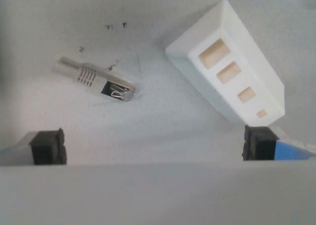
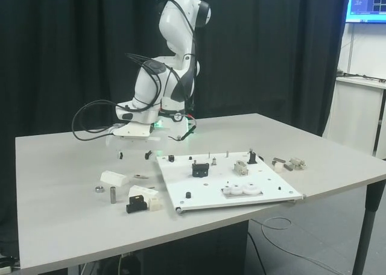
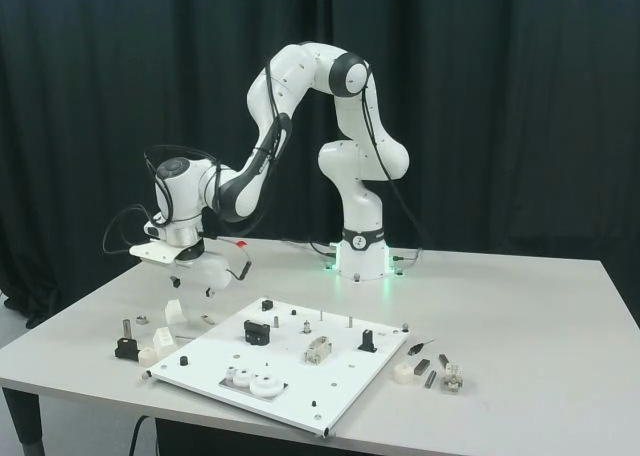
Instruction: Remove BNC.
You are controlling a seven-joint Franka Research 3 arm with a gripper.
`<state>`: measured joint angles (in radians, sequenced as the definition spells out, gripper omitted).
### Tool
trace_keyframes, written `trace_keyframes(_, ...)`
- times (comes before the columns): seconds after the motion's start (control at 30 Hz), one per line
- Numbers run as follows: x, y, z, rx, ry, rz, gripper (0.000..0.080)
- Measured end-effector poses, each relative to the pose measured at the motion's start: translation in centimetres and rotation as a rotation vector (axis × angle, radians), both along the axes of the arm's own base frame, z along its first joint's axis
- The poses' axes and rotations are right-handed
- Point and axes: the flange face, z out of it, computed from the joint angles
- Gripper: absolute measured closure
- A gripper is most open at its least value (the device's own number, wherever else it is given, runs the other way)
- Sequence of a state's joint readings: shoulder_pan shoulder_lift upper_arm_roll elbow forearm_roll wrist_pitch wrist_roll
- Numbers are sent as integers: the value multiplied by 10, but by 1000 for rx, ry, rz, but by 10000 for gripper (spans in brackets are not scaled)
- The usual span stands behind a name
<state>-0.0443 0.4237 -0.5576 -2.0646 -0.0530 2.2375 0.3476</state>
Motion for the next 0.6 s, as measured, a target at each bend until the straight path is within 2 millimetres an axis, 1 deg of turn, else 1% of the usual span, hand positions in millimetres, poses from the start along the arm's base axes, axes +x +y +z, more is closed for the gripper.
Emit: trace_keyframes(0.6,-1,-7,3,-6,-13,-38,3)
